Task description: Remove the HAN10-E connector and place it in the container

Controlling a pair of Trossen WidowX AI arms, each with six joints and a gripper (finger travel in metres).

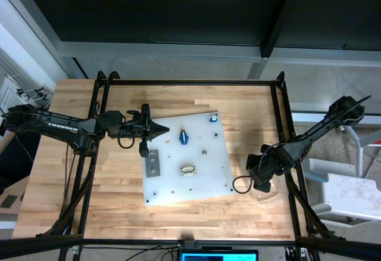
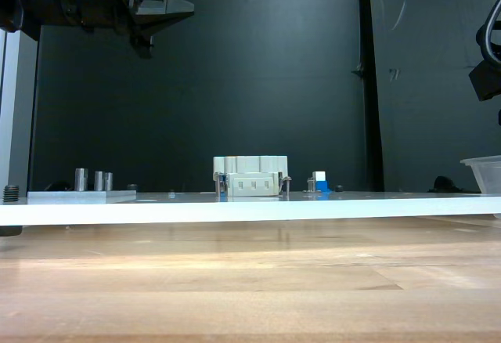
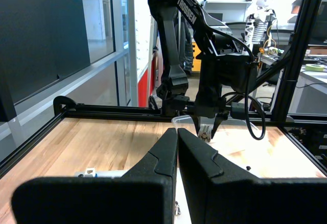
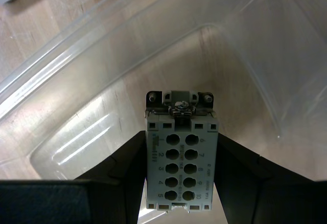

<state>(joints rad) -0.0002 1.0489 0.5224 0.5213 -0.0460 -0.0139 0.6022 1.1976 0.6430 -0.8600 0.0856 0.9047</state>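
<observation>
In the right wrist view, the HAN10-E connector (image 4: 181, 147), a beige-grey block with two rows of numbered pin holes and a metal tab at its end, is held between my right gripper's (image 4: 182, 175) black fingers. It hangs just above the floor of the clear container (image 4: 76, 65). Seen from above, the right gripper (image 1: 262, 179) is over the container (image 1: 271, 197), at the table's right, off the board. My left gripper (image 1: 163, 131) is shut and empty, hovering high over the board's back-left part (image 2: 185, 4).
The white task board (image 1: 208, 148) lies mid-table with a blue knob-like part (image 1: 183, 136), a grey metal plate (image 1: 154, 164) and a beige housing (image 1: 189, 170) still mounted on it. A black frame (image 1: 278, 112) surrounds the table.
</observation>
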